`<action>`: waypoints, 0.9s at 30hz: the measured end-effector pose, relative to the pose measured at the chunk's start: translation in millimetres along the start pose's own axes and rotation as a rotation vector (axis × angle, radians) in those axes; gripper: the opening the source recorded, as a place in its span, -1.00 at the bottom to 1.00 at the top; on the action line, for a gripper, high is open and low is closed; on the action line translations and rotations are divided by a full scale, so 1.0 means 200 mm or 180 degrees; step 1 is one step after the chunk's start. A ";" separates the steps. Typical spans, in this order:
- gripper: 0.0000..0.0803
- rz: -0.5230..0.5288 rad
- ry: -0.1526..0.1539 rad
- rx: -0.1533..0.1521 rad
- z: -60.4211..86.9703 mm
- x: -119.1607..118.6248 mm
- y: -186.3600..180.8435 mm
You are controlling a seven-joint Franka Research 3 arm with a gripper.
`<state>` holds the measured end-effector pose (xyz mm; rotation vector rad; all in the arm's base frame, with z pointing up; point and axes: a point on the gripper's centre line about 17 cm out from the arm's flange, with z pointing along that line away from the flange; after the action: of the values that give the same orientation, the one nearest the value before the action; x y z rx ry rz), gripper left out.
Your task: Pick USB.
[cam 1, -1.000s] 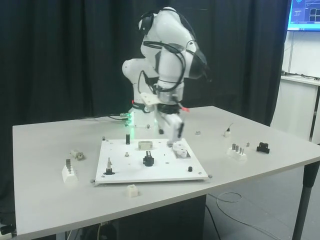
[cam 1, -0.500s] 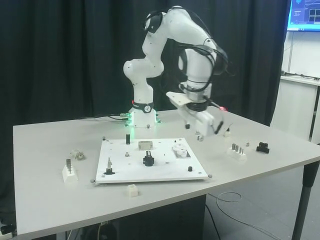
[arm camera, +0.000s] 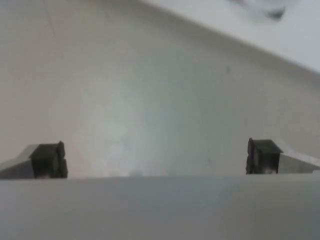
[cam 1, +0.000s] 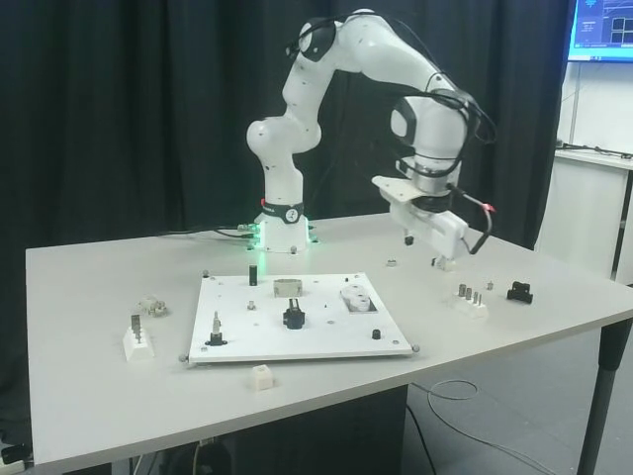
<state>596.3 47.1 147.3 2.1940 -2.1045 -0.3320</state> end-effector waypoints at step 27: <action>0.99 -0.1028 0.0119 -0.0111 0.20 -0.89 0.29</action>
<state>525.4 224.0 138.4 2.4961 -1.7081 -0.3422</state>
